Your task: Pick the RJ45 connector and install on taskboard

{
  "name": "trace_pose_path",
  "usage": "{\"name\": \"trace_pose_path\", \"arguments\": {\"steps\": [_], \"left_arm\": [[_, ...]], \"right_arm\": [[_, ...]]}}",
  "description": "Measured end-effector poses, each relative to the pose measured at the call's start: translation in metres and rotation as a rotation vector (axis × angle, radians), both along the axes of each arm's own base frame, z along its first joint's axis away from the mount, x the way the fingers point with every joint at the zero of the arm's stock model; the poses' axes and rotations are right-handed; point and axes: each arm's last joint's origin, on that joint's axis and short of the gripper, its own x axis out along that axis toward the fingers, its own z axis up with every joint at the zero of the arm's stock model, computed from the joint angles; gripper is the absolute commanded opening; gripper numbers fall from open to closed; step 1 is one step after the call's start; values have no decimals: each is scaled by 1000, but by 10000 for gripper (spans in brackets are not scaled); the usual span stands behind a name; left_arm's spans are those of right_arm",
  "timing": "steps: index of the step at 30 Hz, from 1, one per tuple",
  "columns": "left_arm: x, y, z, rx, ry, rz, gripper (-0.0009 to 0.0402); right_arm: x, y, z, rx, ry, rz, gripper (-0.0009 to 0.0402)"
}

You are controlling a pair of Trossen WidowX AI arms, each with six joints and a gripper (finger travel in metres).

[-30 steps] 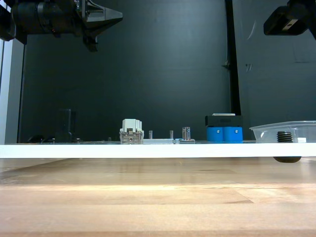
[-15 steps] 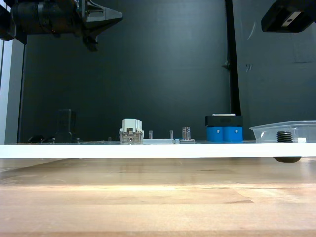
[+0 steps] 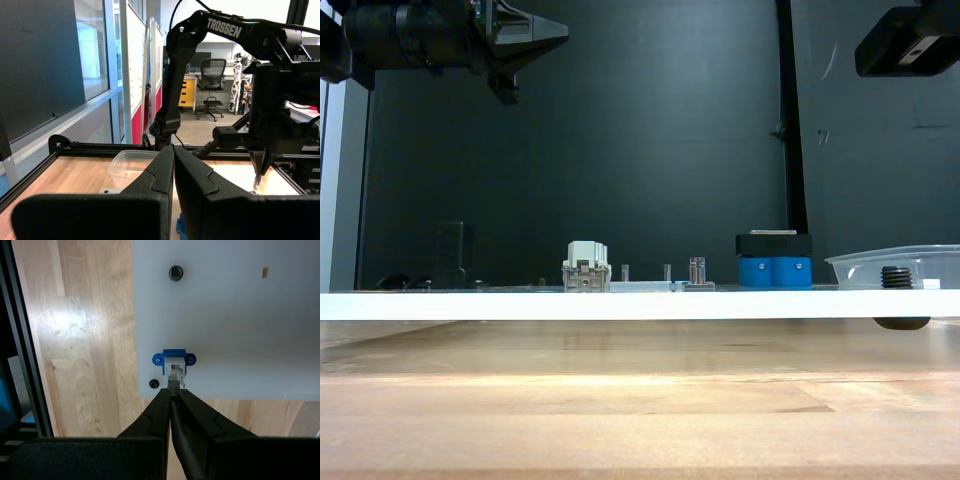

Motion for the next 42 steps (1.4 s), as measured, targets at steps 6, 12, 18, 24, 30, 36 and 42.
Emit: {"name": "trace_pose_path", "arguments": {"steps": [6, 12, 18, 24, 30, 36, 42], "left_arm": [[0, 0, 0, 0, 0, 0, 0], [0, 0, 0, 0, 0, 0, 0], [0, 0, 0, 0, 0, 0, 0], [0, 0, 0, 0, 0, 0, 0], [0, 0, 0, 0, 0, 0, 0], [0, 0, 0, 0, 0, 0, 0], [0, 0, 0, 0, 0, 0, 0]], "right_arm": [[0, 0, 0, -3, -1, 13, 0], [2, 2, -4, -10, 8, 27, 0], [2, 1, -5, -20, 8, 33, 0], [5, 3, -9, -18, 3, 45, 0], [5, 3, -9, -19, 5, 45, 0], [4, 2, -9, -28, 20, 45, 0], [3, 2, -10, -32, 25, 43, 0]]}}
